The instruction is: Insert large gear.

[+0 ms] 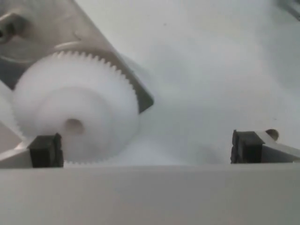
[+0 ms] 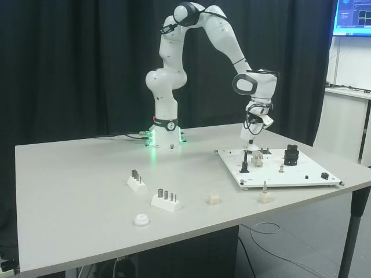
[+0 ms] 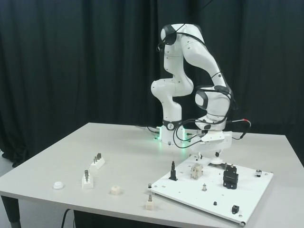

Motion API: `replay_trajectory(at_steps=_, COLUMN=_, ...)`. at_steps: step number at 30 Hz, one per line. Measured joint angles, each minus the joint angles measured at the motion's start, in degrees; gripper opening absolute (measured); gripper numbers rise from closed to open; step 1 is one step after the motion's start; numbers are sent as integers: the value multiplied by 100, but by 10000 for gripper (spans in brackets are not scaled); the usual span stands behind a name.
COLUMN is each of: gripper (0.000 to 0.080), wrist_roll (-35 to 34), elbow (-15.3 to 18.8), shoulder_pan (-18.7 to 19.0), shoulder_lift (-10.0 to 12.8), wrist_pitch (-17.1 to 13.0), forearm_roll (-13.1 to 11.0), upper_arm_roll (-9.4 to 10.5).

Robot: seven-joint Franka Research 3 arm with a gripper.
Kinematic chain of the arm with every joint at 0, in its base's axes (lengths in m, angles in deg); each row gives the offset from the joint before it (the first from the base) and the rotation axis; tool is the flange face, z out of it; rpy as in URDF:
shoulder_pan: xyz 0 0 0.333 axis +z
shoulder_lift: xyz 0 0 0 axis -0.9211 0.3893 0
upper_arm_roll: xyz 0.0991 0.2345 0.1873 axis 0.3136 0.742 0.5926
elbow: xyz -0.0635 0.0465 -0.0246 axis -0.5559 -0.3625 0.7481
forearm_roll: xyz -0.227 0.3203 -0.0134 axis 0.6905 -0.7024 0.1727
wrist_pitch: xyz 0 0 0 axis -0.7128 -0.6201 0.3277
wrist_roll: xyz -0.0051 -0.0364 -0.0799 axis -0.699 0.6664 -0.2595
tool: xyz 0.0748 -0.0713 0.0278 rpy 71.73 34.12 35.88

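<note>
We see the large gear (image 1: 75, 112) only in the wrist view: white, toothed all round, with a raised central hub and a small bore, resting against a grey metal plate (image 1: 101, 35) beside it. Whether it already sits on a shaft there, we cannot tell. In both room views the gear hides behind the arm's end, somewhere over the far part of the white assembly board (image 2: 301, 176).

The gripper (image 1: 146, 149) is spread wide with nothing between the fingers; one black pad (image 1: 46, 151) shows in front of the gear's lower edge, the other pad (image 1: 246, 146) is well apart over bare white surface.

Handling, our judgement: it looks like a moulded plastic gear, so light, stiff, not fragile, but smooth and a bit slippery. The teeth are fine, so pinching across the toothed rim gives grip yet risks a tilted hold. We would take it across the rim on two opposite sides, or on the raised hub if the fingers fit, keeping the bore level for the shaft.

Writing: no brand or label readable on the gear, board or arm. A screen (image 2: 351, 17) at the corner of the first room view shows text too small to read.
</note>
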Motion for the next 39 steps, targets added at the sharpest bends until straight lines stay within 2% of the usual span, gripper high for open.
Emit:
replay_trajectory(at_steps=8, gripper=800, wrist_roll=-108, elbow=2, shoulder_pan=0, shoulder_lift=1, wrist_pitch=-42, forearm_roll=6, upper_arm_roll=102)
replay_trajectory(at_steps=25, gripper=800, wrist_roll=-153, elbow=26, shoulder_pan=-43, shoulder_lift=3, wrist_pitch=-221, forearm_roll=129, upper_arm_roll=104)
replay_trajectory(at_steps=39, gripper=800, wrist_roll=-285, elbow=27, shoulder_pan=-152, shoulder_lift=-11, wrist_pitch=-227, forearm_roll=413, upper_arm_roll=103)
